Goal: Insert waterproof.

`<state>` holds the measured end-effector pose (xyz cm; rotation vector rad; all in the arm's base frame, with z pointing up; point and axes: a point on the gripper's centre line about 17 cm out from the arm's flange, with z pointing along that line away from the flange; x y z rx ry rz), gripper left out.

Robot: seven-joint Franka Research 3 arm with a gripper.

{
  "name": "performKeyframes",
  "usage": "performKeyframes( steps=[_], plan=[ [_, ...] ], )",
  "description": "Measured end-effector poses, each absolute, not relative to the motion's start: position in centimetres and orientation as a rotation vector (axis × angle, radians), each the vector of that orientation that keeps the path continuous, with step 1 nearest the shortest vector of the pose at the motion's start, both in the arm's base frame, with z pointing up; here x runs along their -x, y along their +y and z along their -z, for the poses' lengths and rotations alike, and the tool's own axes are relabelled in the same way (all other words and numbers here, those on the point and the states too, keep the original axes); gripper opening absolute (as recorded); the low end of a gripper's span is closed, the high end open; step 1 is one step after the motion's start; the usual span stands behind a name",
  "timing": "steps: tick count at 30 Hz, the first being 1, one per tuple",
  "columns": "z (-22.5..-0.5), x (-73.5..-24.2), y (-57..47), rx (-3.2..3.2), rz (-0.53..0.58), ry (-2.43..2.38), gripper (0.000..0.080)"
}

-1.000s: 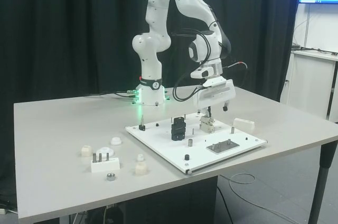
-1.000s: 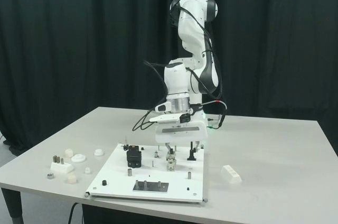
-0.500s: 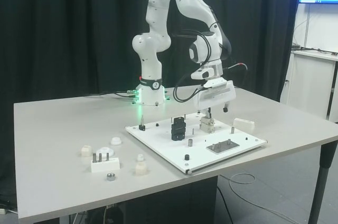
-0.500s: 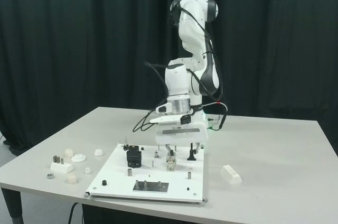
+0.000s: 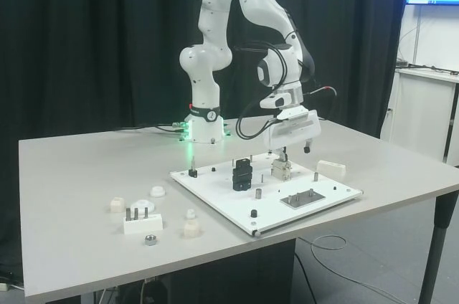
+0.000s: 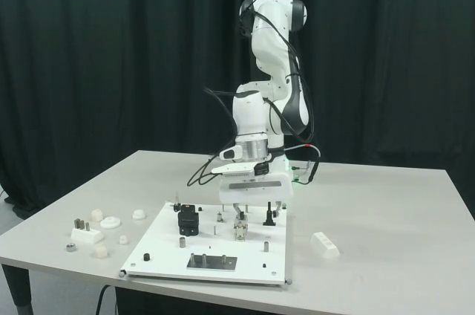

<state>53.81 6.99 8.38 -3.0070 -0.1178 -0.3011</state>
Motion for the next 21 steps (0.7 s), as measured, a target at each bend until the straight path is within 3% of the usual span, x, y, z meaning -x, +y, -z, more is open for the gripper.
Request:
performKeyframes(
  steps=[21],
  plan=[
    [-9.3,-54.05,6.5,2.998,0.305,-0.105,0.08]
  ],
)
